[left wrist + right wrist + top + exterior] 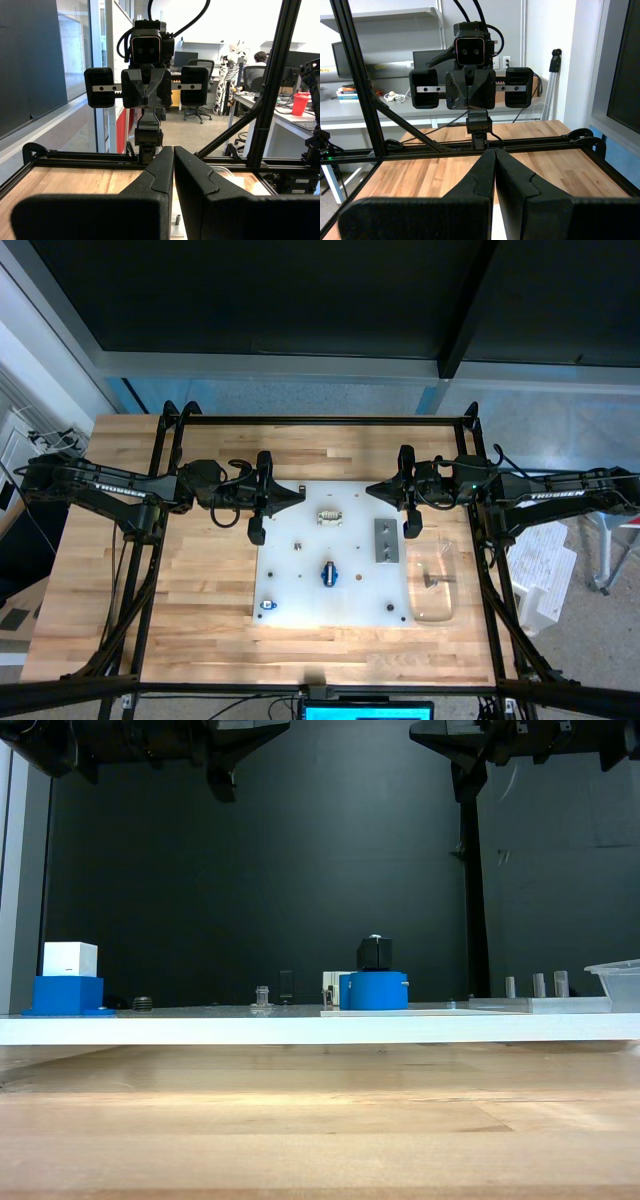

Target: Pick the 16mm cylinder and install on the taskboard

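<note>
The taskboard (300,580) is a square white plate in the middle of the table, carrying a blue fitting (328,574), a grey metal block (386,540) and a beige connector (329,515). A tiny grey piece (431,580) that looks like the 16mm cylinder lies in the clear tray (447,608) right of the board. My left gripper (298,495) hovers over the board's far left corner, shut and empty. Opposite it, my right gripper (372,490) hangs over the far right corner, fingers also shut on nothing. Both wrist views show closed fingertips (173,152) (495,152).
A black frame (320,421) runs around the table. A blue block with a white cube (68,982) stands at the board's near left corner. Small pegs (538,984) rise from the grey metal block. A screen (366,709) sits at the near edge.
</note>
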